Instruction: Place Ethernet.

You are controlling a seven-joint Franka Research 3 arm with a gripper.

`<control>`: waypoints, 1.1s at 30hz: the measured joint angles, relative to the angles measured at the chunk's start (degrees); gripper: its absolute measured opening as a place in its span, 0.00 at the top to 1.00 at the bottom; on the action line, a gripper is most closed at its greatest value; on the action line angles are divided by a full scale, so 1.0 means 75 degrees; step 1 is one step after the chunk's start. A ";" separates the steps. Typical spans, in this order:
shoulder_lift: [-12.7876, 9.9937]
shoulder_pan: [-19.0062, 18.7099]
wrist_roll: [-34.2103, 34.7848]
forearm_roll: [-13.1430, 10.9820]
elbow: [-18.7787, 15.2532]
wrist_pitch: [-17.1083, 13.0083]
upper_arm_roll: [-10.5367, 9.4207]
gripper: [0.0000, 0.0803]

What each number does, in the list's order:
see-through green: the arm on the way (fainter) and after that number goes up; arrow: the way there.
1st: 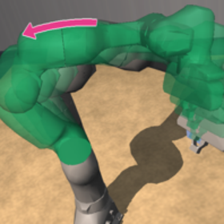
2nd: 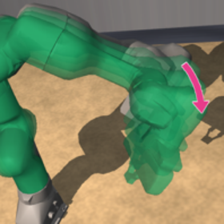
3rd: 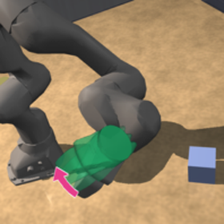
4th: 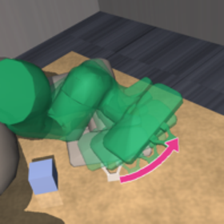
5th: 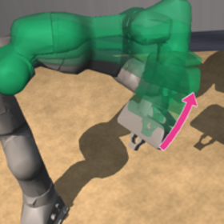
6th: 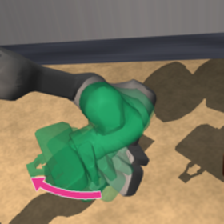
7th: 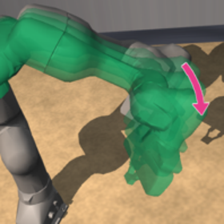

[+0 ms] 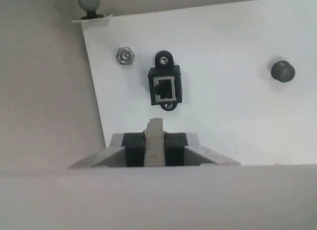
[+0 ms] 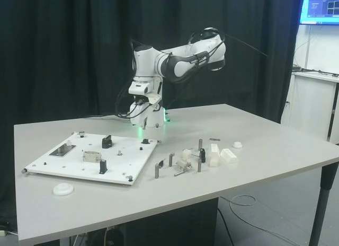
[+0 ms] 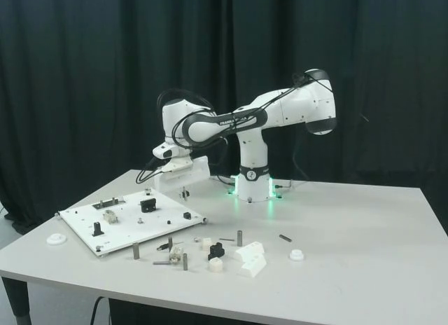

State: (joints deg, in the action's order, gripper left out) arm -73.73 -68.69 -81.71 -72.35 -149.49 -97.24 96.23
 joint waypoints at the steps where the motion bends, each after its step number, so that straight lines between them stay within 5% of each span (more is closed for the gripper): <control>1: 0.0000 0.0000 0.0000 0.0001 0.0000 0.0003 0.0006 0.90; 33: 0.0000 0.0005 0.0000 0.0002 0.0027 0.0088 0.0025 0.90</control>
State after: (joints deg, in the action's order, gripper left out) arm -73.73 -68.66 -81.71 -72.34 -149.29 -96.58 96.42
